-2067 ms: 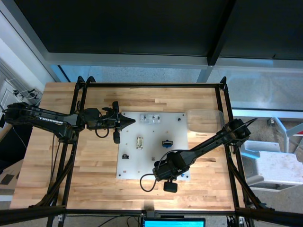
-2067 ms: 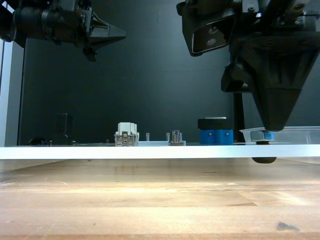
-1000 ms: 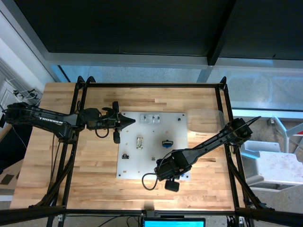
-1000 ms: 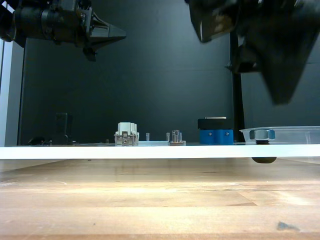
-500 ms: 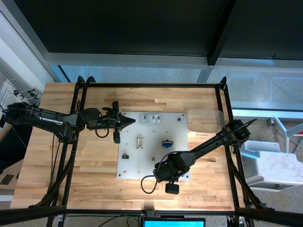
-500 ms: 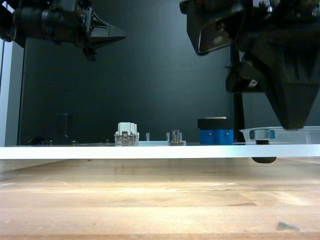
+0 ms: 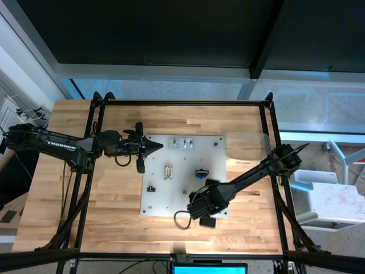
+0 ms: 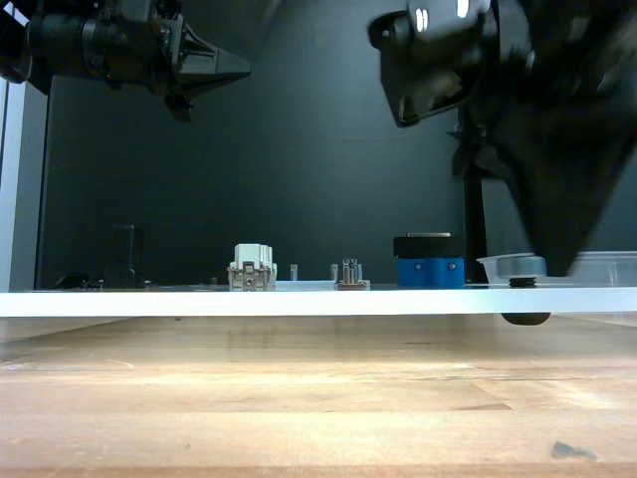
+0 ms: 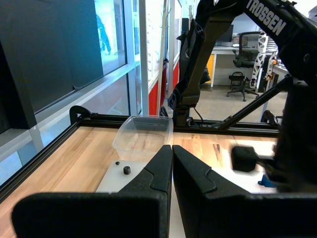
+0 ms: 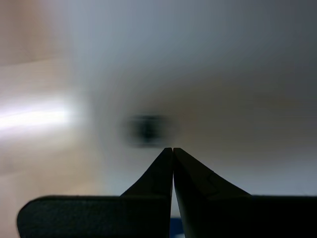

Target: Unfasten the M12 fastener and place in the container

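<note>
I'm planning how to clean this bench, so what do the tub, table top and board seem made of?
Tub: clear thin plastic, likely; wood shows through it. Table top: jointed wood strips with visible grain, smooth sheen. Board: flat matte white, probably plastic. The left gripper hangs shut over the board's far left corner; the right gripper, shut, is over its near right corner.

butcher-block table (image 7: 114,188), black frame rail (image 7: 182,103), tall windows (image 9: 111,29), office chair (image 9: 237,82)

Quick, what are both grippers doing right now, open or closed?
Left gripper: shut, empty, over the board's far left edge.
Right gripper: shut, empty, over the board's near right edge.
</note>
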